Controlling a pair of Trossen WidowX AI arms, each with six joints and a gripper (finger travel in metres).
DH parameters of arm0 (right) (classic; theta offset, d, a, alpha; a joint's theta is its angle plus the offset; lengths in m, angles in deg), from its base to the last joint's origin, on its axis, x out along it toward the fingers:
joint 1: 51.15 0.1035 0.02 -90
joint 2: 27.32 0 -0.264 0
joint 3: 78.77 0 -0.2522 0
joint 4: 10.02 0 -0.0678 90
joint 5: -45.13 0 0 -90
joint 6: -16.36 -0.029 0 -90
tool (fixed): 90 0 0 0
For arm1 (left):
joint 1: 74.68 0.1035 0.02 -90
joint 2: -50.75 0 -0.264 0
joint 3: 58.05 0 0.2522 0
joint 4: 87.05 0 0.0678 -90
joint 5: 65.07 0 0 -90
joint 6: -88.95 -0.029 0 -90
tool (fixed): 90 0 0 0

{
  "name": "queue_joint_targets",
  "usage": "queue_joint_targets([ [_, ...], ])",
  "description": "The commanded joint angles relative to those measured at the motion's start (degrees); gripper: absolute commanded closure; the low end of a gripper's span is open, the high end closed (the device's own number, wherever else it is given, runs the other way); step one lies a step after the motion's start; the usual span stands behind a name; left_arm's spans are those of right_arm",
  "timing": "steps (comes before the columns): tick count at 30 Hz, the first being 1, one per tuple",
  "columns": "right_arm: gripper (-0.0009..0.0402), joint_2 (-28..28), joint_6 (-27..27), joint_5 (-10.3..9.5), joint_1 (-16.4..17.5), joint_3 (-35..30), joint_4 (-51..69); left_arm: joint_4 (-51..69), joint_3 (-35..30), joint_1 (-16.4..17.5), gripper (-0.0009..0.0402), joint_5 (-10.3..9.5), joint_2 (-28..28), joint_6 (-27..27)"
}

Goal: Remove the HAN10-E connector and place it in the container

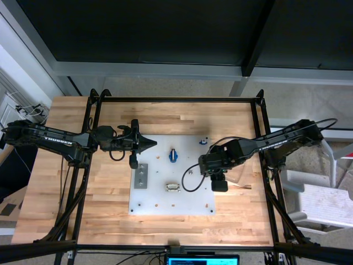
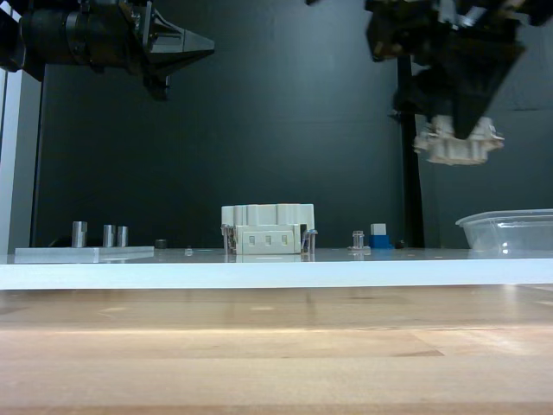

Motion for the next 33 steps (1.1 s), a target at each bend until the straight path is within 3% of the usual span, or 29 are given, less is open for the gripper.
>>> queue_joint_targets([
  [1,0.0309,-2.84,-0.59,0.04,0.02,3.17,-0.11,-0.02,0.00,0.00,0.0393,0.02,0.00,-0.02],
  [6,0.0309,-7.21,-1.99,0.50,-0.02,7.98,-0.15,-0.02,0.00,0.02,0.0393,0.02,0.00,-0.02],
  [11,0.0309,-11.10,-4.44,3.06,-0.07,12.24,-0.02,-0.02,0.00,0.02,0.0393,0.02,0.00,-0.02],
  [19,0.0309,-16.31,-8.39,3.13,-0.35,18.53,0.13,-0.02,0.00,0.02,0.0393,0.02,0.00,-0.02],
  [24,0.0309,-18.36,-11.69,3.23,-1.18,21.88,0.02,-0.02,0.00,0.02,0.0393,0.02,0.00,-0.02],
  [29,0.0309,-18.93,-15.06,5.84,-2.34,24.00,-0.17,-0.02,0.00,0.00,0.0393,0.02,0.00,-0.02],
  [33,0.0309,-18.93,-15.28,6.03,-4.09,25.42,-0.61,-0.02,0.00,0.02,0.0393,0.02,0.00,-0.02],
])
